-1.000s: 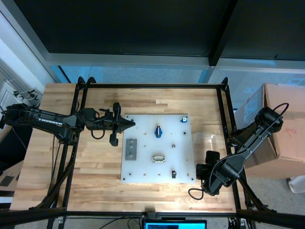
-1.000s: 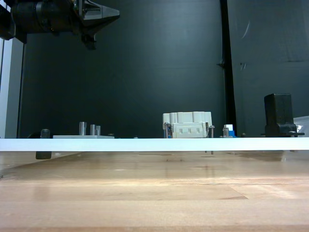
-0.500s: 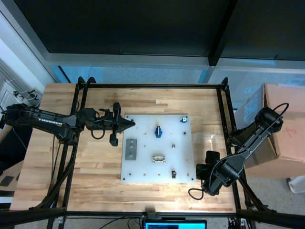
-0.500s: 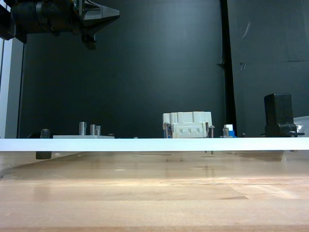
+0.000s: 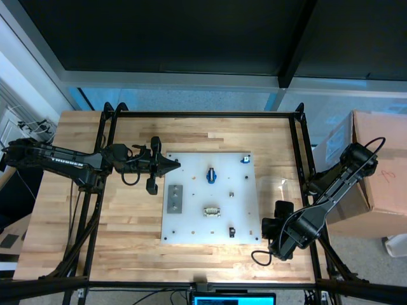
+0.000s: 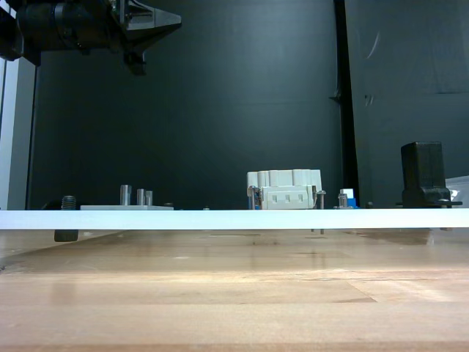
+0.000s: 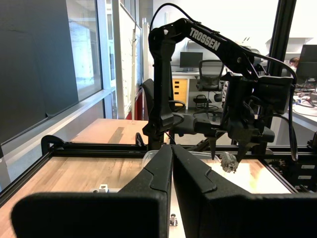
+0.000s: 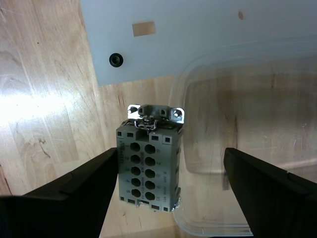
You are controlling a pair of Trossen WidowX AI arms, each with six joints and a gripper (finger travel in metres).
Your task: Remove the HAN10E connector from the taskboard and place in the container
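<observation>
Nothing has moved. Right gripper's (image 8: 170,159) open jaws flank the connector (image 8: 148,168) at the container (image 8: 247,99) rim; left gripper (image 7: 172,148) hovers closed beside the board (image 5: 191,222). Drop-off seems underway: next, get it fully inside.

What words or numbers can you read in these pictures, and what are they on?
"TROSSEN": on the right arm.
Print on the left arm, behind the shut left hand: too small to read.
Any print on the HAN10E connector, within the open right hand: too small to read.
</observation>
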